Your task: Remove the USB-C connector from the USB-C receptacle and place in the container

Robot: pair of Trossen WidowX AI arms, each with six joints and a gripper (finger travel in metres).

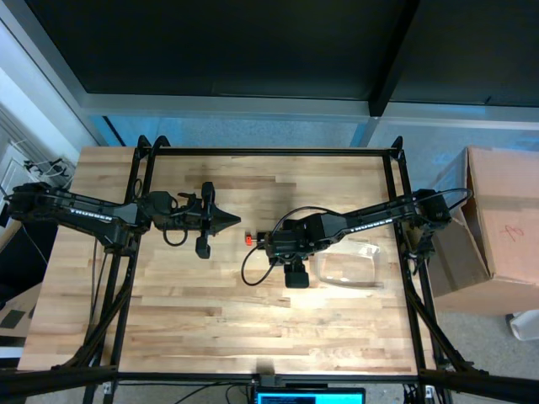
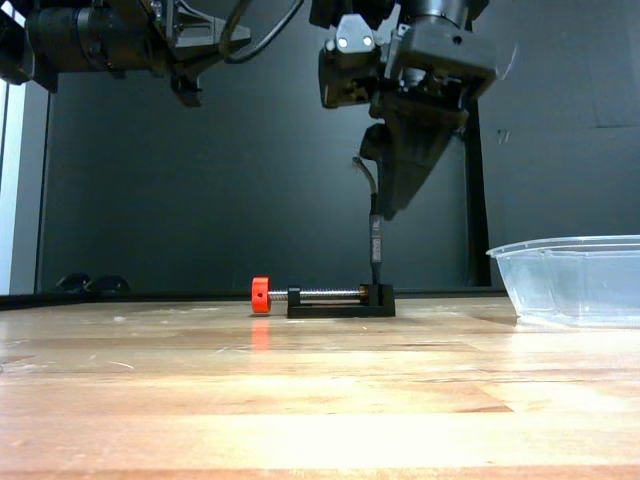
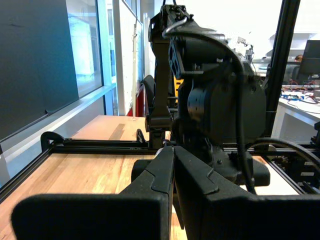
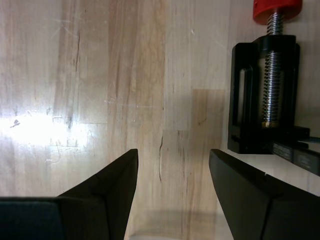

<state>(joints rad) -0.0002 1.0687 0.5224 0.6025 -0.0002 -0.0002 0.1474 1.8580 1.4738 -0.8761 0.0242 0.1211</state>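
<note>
Zero steps done, I judge: plug [image 2: 376,245] stands in its socket [image 2: 378,295] just below my right claw [image 4: 173,155], which is open and empty; tub [image 2: 575,275] nearby; left claw [image 3: 173,150] closed, empty, well apart.

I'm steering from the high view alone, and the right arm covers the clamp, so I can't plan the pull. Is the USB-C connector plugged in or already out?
Observer: Plugged in. The low view shows the USB-C connector standing upright in its seat at one end of the clamp.
Operator: Is the right hand on it?
Observer: No. The right hand hangs open above the table, gripping nothing; the clamp lies off to one side of it.
Operator: And the left hand?
Observer: The left hand is shut on nothing, raised above the table's left half.
</note>
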